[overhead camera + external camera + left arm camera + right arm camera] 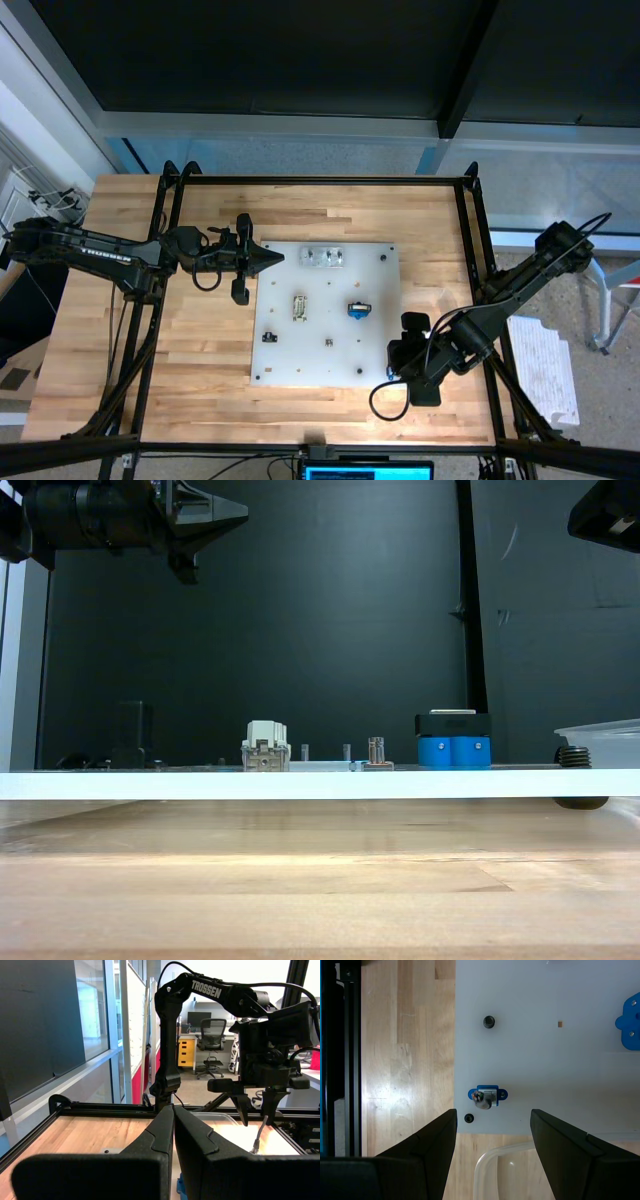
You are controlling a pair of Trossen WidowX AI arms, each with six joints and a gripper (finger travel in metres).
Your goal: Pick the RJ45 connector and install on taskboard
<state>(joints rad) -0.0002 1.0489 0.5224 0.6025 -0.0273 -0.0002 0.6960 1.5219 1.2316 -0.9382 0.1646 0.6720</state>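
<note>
Where the right wrist camera looks straight down, we see the right gripper (pixel 493 1116) with its two black fingers (pixel 437 1152) spread wide and nothing between them. Just past their tips sits the RJ45 connector (pixel 481 1100), a tiny pale plastic plug with a yellowish glint. It rests at a small blue holder (pixel 487 1088) on the taskboard (pixel 545 1070), a large flat white board, close to its corner and beside a dark hole (pixel 469 1118). A clear plastic tray (pixel 487 1162) lies on the wooden table (pixel 405 1060) just beside the board's edge.

From the high view we cannot find the plug. That view places the right gripper (pixel 405 355) over the board's near right corner and the left gripper (pixel 272 258) over its left edge, toward the far corner. Only the left wrist view shows us the left fingers (pixel 155 1135), pressed together and holding nothing. At table height we find both grippers high above the board, well apart.
</note>
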